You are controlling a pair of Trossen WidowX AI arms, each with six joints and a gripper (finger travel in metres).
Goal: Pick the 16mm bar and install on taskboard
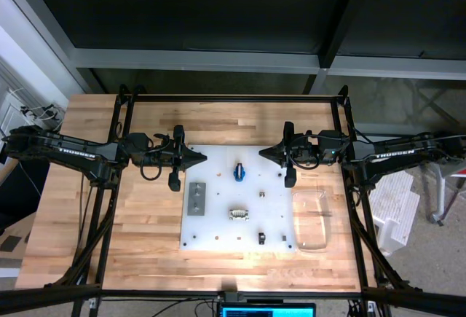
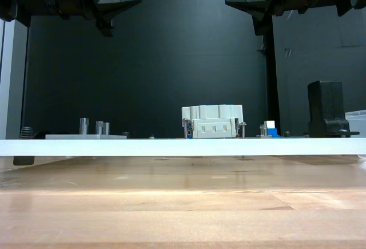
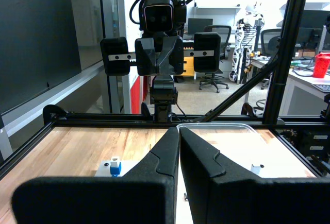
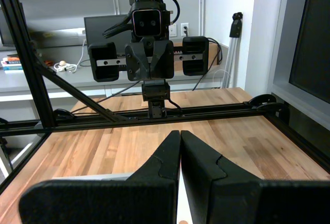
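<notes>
Pick not yet begun: the left claw [image 1: 202, 158] and right claw [image 1: 263, 151] hover pinched together, empty, high over the taskboard [image 1: 218, 233]. Next comes finding the 16mm bar (too small to spot).

Taskboard [image 1: 215, 218]: white square plate, flat on table [image 1: 109, 208] centre (16mm bar too small to spot).

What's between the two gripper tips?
High view: left gripper and right gripper, both shut, hover over the taskboard; between them only bare board, blue knob just nearer.
</notes>
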